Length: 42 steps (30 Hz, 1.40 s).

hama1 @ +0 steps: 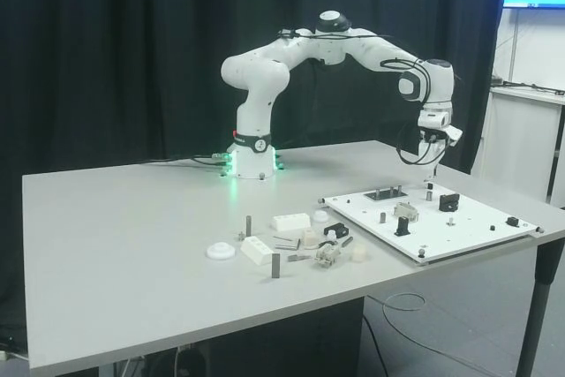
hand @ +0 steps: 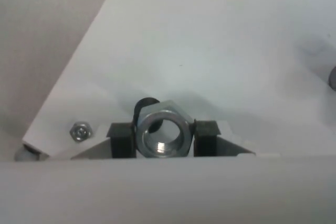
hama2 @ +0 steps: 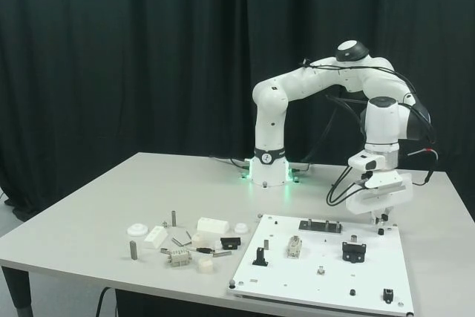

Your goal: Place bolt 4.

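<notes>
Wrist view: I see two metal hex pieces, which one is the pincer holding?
The larger hex piece is clamped between the black fingers of the pincer. The smaller hex piece sits apart, near a corner of the white board.

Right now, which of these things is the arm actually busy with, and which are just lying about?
In use:
- gripper, shut on the bolt
- white board, where the bolt is being set down near the far edge

Lying about:
- loose white blocks and small metal parts on the grey table
- black fittings already on the board
- small nut at the board's corner
</notes>
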Each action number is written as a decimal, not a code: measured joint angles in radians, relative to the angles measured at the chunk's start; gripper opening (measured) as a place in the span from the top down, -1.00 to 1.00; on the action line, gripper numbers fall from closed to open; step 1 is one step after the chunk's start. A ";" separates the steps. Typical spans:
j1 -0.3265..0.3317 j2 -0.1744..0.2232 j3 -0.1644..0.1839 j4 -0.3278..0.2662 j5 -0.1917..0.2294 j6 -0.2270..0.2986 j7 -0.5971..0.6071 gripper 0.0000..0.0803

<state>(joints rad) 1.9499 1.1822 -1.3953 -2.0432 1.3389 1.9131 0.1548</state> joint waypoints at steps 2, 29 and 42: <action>-0.001 0.000 0.000 0.000 0.000 0.000 0.004 0.41; -0.027 0.000 -0.015 0.002 0.001 0.004 0.031 0.41; -0.047 0.000 -0.015 0.012 0.001 0.006 0.031 0.41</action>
<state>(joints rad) 1.9033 1.1822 -1.4101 -2.0315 1.3397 1.9193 0.1856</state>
